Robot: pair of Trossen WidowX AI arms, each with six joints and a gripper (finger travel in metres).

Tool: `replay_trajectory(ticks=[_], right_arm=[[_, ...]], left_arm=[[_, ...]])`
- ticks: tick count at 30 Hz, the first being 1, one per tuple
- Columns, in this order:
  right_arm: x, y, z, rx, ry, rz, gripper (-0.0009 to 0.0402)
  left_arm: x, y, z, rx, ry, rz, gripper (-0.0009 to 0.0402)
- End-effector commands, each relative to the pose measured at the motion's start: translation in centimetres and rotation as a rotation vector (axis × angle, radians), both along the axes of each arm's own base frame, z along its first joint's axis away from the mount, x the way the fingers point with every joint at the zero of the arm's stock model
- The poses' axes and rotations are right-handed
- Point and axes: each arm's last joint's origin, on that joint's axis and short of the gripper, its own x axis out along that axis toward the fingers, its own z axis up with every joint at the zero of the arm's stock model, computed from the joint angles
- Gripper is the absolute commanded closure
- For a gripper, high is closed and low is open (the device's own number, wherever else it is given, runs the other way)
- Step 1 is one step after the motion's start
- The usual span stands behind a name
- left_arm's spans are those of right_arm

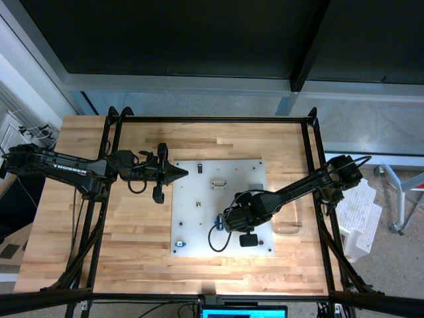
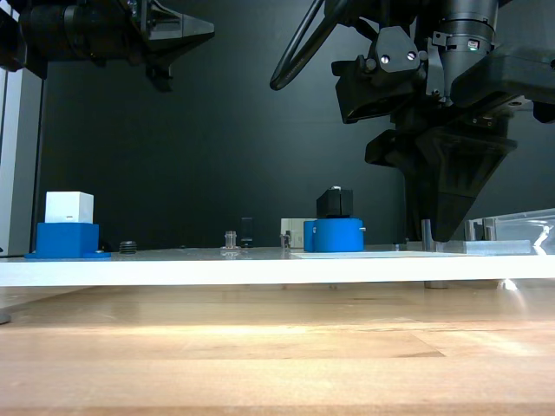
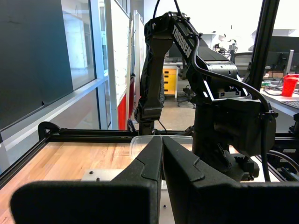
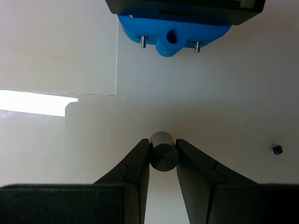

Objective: Remove the 16mm cylinder and place in the container

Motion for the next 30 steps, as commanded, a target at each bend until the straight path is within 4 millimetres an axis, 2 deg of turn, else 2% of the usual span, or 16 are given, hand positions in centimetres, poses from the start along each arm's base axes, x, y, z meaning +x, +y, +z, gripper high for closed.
replay_trajectory(ticks=[1, 23, 30], right_arm=[[-0.1, 0.0, 0.2, 0.002, -0.005, 0.0, 0.0381], [-1.9, -0.7, 4.6, 0.036, -0.085, -0.022, 0.0386], [-2.9, -1.1, 6.6, 0.053, -0.13, -0.024, 0.0386]], left_arm=[[0.0, 0.0, 0.0, 0.0, 0.0, 0.0, 0.0393], [0.0, 0.0, 0.0, 0.0, 0.0, 0.0, 0.0393], [0.0, 0.0, 0.0, 0.0, 0.0, 0.0, 0.0393]])
